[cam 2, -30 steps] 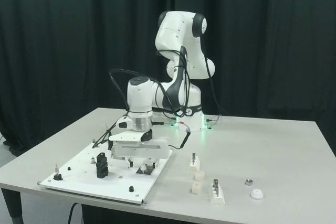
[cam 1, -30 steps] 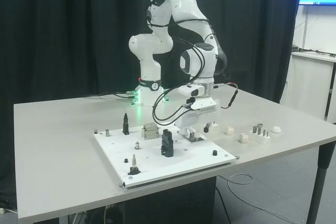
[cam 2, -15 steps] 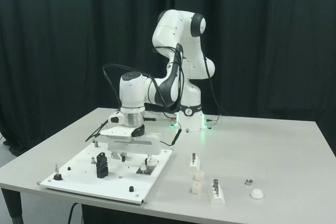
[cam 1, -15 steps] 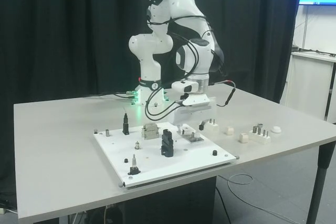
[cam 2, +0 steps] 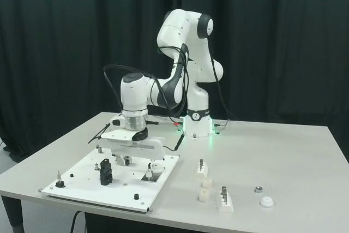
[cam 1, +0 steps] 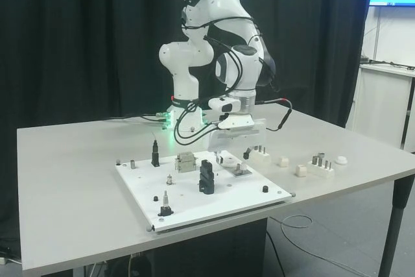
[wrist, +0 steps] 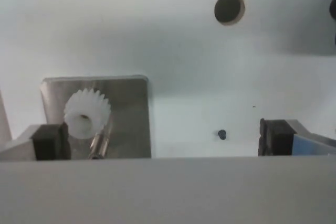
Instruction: Insert small gear.
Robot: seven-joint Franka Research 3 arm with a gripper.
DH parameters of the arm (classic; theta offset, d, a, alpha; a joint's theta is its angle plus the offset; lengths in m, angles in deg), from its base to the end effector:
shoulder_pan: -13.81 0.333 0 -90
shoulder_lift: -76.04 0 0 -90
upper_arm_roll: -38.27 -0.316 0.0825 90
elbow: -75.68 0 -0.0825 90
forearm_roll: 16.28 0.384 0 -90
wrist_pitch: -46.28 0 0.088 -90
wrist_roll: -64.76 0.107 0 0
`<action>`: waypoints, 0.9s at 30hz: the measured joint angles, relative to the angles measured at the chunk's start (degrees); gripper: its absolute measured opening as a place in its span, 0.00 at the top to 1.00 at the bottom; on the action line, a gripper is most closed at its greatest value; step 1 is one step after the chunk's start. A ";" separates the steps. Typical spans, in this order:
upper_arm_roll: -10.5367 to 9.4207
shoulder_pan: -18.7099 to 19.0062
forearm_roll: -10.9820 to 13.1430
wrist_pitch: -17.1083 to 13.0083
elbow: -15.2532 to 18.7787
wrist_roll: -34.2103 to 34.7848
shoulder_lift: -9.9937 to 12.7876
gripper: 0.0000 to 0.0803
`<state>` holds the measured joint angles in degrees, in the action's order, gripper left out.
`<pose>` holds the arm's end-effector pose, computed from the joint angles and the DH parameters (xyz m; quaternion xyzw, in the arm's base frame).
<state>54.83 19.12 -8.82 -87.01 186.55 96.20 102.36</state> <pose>0.6076 -0.1111 0.2520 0.9185 -0.3945 -0.0191 0.0211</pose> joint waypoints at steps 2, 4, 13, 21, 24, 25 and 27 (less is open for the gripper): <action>0.00 0.00 0.00 0.05 0.00 0.38 0.04 0.00; 0.00 0.00 0.00 0.06 0.00 0.68 0.11 0.00; 0.13 0.00 0.00 0.03 0.00 0.96 0.68 0.00; 0.26 0.00 0.00 -0.30 0.00 0.96 1.32 0.00; 0.28 0.00 0.00 -0.49 0.00 0.96 1.55 0.00; 0.28 0.00 0.00 -0.57 0.00 0.96 1.65 0.00; 0.29 0.00 0.00 -0.77 0.00 0.96 1.84 0.00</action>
<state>55.11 19.12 -8.82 -87.78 186.54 97.16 104.20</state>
